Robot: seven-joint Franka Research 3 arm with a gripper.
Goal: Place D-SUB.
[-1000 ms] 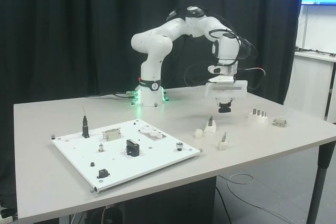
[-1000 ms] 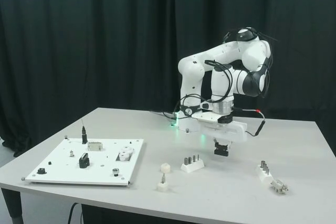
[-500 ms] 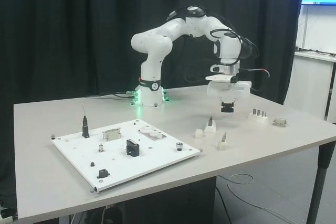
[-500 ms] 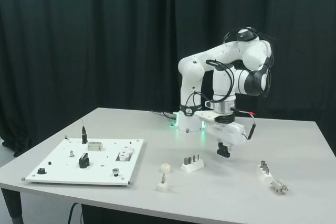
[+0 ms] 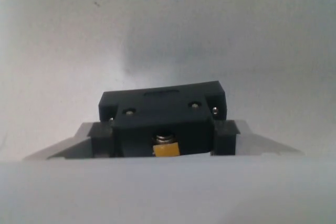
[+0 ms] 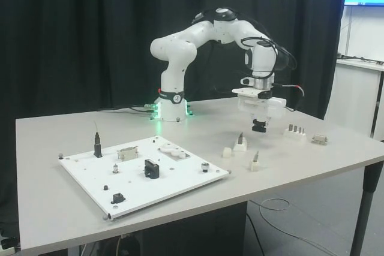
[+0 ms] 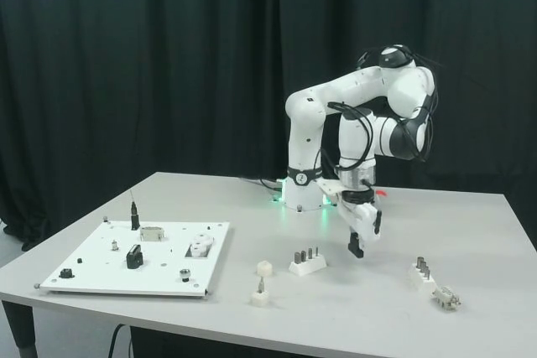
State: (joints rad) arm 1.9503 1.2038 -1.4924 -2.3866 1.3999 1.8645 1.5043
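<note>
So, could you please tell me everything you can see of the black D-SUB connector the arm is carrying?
The D-SUB connector is a black, matte, plastic-looking block, wider than tall, with two small metal screws on its face and another at one edge. It is held in the end effector, gripped between the two fingers at its sides. It hangs in the air above the grey table, touching nothing else, beside the small white holders.

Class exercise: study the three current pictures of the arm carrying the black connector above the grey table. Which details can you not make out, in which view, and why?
- Wrist view: the gripper's lower part is cut off by a white body across the bottom edge.
- Wrist view: the black D-SUB connector's mating face points away from the camera.
- Both room views: the connector is too small to show how it is clamped.
- First room view: the parts on the white board are too small to identify.
</note>
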